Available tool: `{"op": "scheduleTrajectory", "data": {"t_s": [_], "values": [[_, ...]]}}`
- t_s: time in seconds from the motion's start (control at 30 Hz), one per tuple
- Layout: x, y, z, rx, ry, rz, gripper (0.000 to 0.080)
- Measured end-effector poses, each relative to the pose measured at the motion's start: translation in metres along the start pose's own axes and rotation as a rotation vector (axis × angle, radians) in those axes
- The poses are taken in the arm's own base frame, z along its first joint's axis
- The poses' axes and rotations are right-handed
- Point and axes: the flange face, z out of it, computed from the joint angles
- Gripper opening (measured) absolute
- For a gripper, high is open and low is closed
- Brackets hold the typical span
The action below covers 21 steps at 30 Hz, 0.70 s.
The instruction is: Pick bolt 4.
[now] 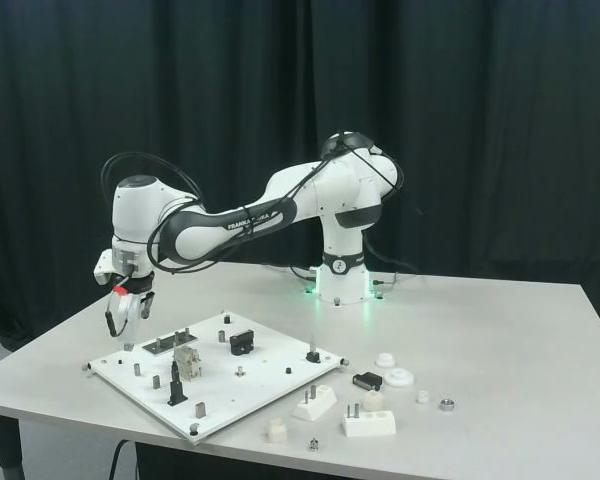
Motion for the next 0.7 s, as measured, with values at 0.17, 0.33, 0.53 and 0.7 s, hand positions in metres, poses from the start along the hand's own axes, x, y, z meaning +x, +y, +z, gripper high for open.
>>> {"op": "scheduleTrajectory", "data": {"t_s": [0.17,0.33,0.53,0.7], "values": [[-0.001,0.000,-0.006,-0.002,0.004,-0.003,0.0800],[-0.003,0.001,-0.013,-0.002,0.007,-0.006,0.0800],[-0.012,0.001,-0.020,0.000,0.006,-0.018,0.0800],[-0.027,0.001,-0.030,0.004,-0.004,-0.023,0.0800]]}}
